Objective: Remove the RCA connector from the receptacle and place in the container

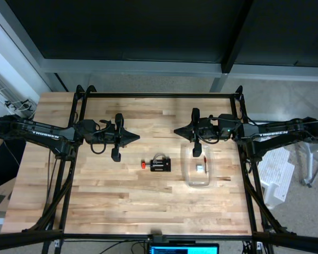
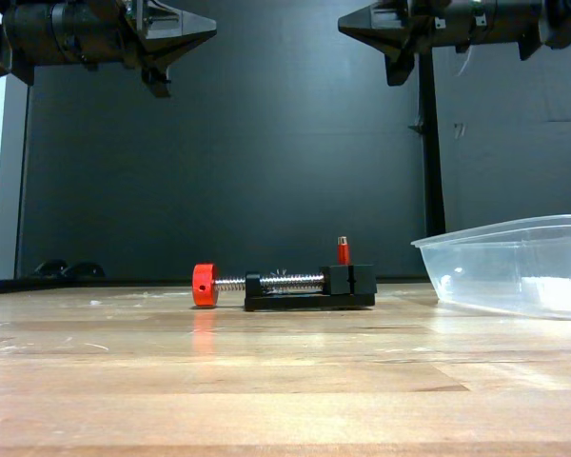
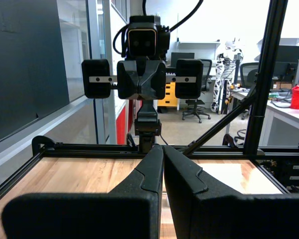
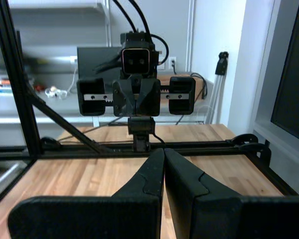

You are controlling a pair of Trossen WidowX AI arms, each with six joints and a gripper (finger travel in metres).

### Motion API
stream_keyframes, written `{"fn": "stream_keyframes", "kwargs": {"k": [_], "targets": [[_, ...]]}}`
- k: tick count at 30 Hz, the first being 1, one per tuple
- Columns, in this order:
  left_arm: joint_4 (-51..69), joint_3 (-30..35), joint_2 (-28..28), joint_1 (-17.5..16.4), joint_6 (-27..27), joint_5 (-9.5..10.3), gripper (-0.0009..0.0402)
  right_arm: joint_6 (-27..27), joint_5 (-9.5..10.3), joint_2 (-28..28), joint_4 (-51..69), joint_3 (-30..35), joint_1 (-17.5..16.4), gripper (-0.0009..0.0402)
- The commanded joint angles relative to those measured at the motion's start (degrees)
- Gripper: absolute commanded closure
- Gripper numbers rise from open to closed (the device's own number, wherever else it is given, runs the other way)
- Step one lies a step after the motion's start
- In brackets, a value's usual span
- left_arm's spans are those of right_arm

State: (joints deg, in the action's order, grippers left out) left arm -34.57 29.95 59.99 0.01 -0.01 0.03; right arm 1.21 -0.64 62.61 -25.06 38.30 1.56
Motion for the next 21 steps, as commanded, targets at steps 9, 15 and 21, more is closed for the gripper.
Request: {"fn": "stream_keyframes", "kwargs": {"k": [9,15,21], "targets": [[0.0,0.0,0.0,0.0,0.0,0.0,0.0393,-1.7,0.15,0.0,-0.7,-1.9,-0.5,0.0393],[0.0,0.0,0.0,0.0,0.0,0.0,0.0393,-2.4,0.2,0.0,-2.2,-2.3,-0.6,0.0393],[0.0,0.0,0.0,0.0,0.0,0.0,0.0393,-2.7,0.15,0.0,-4.2,-3.2,-0.6,0.0393]]}}
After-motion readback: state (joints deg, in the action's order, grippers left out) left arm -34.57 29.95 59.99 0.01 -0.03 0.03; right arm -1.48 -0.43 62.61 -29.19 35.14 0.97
